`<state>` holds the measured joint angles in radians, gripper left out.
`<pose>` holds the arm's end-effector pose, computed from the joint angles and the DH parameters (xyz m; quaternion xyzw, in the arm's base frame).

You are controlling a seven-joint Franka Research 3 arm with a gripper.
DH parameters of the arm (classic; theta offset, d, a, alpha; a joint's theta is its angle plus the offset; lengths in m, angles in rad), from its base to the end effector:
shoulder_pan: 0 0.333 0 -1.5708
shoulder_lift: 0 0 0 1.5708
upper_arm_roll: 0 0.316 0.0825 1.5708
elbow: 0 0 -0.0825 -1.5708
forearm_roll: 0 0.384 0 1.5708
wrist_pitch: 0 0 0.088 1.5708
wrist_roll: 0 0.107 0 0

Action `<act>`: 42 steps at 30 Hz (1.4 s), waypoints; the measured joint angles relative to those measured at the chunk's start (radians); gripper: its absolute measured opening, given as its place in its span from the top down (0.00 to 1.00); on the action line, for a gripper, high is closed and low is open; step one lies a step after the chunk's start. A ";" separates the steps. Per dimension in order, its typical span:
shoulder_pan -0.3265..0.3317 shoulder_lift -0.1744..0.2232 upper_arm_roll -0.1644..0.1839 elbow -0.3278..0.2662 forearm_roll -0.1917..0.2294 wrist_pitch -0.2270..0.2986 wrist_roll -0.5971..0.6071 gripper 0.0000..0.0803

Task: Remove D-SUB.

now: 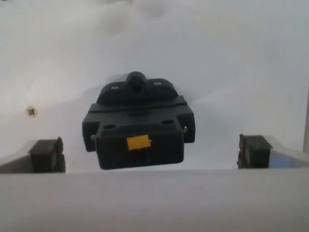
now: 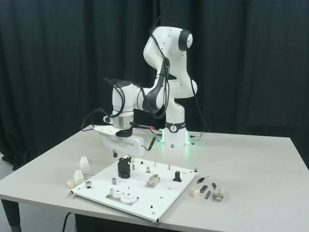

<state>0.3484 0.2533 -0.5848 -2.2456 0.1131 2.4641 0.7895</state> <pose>0.5272 -0.1275 0.2729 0.8524 -0.5217 0.0152 0.0307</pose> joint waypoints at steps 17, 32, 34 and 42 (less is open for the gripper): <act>-0.002 0.001 0.013 -0.034 0.001 0.068 -0.030 0.16; -0.002 -0.006 0.013 -0.030 0.006 0.071 -0.046 0.52; -0.003 -0.011 0.012 -0.028 0.006 0.070 -0.048 0.52; -0.006 -0.043 0.004 -0.017 0.004 0.041 -0.072 0.52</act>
<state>0.3419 0.2101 -0.5811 -2.2622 0.1173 2.5051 0.7178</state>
